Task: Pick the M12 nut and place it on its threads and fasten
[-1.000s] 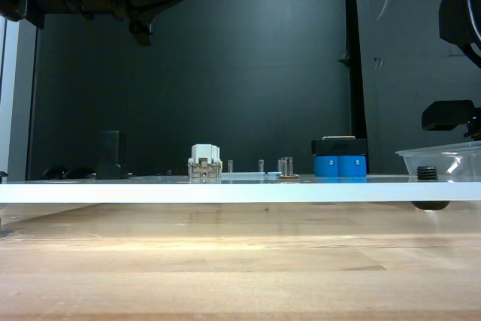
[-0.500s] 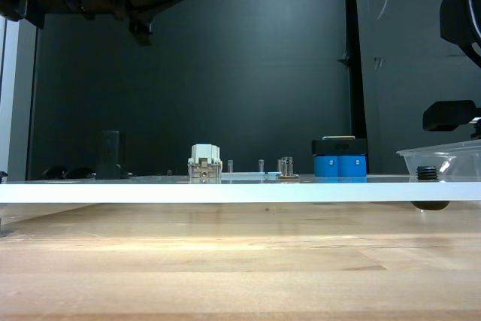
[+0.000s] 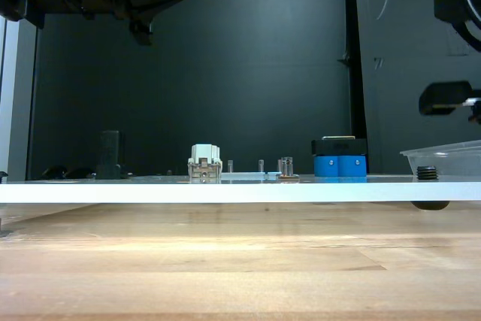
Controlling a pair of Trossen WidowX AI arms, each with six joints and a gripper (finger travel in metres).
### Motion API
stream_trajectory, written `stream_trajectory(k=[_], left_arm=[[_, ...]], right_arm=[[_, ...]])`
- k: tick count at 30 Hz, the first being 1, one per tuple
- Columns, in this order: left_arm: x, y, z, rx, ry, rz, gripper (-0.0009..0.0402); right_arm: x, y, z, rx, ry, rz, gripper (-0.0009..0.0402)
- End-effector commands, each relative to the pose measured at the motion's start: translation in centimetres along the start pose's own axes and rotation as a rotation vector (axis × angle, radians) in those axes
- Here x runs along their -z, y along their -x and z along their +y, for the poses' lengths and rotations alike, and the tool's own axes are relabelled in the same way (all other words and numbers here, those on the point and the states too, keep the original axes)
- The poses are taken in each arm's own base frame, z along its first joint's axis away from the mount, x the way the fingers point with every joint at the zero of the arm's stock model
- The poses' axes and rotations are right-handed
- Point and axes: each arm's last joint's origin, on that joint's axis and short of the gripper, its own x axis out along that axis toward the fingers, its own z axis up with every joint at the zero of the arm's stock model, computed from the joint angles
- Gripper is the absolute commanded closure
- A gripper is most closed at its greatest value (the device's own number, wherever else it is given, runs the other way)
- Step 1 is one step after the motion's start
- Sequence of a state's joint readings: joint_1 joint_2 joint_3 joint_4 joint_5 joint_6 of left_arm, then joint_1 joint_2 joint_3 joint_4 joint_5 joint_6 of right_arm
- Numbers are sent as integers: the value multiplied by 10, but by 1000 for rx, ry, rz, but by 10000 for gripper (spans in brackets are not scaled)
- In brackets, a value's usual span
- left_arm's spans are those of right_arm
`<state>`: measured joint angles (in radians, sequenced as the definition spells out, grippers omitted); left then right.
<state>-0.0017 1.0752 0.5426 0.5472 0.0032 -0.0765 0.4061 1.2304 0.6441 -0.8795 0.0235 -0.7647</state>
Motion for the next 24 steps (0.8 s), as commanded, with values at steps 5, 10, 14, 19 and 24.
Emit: stream_trajectory(k=[5, 10, 14, 19, 24], left_arm=[[0, 0, 0, 0, 0, 0, 393], [0, 0, 0, 0, 0, 0, 393], [0, 0, 0, 0, 0, 0, 393], [0, 0, 0, 0, 0, 0, 393], [0, 0, 0, 0, 0, 0, 393]], right_arm=[[-15, 27, -10, 18, 23, -19, 389], [-30, 40, -21, 6, 63, -6, 393], [-48, 48, -35, 5, 68, -6, 393], [-75, 51, -57, 13, 88, -3, 393], [-101, 48, -70, 0, 214, 7, 393]])
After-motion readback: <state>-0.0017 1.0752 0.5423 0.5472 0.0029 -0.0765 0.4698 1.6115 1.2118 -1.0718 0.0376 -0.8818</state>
